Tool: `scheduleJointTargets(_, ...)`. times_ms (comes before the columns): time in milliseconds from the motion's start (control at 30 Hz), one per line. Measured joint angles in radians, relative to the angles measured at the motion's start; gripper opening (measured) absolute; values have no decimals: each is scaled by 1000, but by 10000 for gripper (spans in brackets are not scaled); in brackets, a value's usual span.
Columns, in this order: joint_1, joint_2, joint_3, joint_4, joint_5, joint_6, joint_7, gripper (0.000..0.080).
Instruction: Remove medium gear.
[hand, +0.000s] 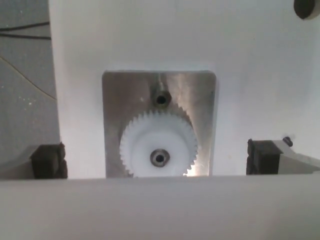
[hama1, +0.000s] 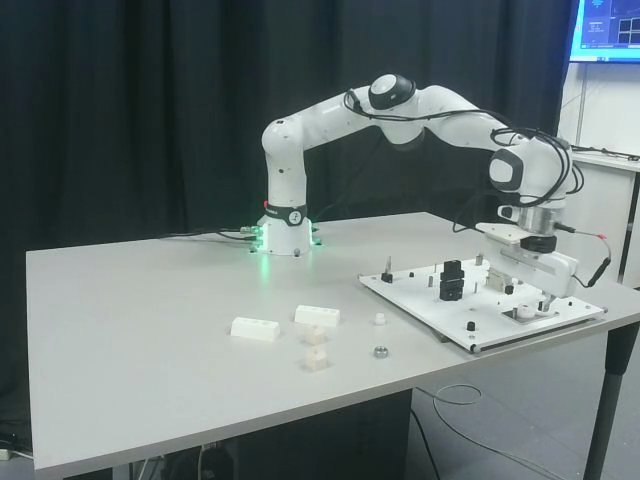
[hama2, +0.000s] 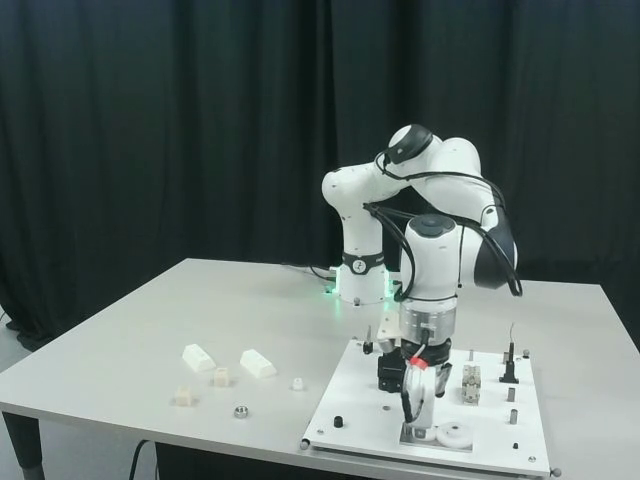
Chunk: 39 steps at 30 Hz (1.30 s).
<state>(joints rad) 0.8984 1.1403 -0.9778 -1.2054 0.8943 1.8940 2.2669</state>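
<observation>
- The white toothed plastic gear (hand: 159, 152) is seated on a grey metal plate (hand: 116, 107), below the wide-spread gripper (hand: 156, 158), untouched.
- A bare metal peg (hand: 161, 98) is seen just beside it.

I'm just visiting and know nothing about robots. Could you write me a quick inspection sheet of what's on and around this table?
Surface: grey table, white board near its edge.
Job's things: white gear seated on a peg in the board's metal plate.
Clutter: small white blocks, a nut.
End effector: open, straddling the gear.
Cables: black cables along the arm.
Surroundings: black curtain.
</observation>
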Motion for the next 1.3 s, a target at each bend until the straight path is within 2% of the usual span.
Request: scheduleJointTargets(1300, 18, 32, 1, -3, 12, 0, -6, 800)
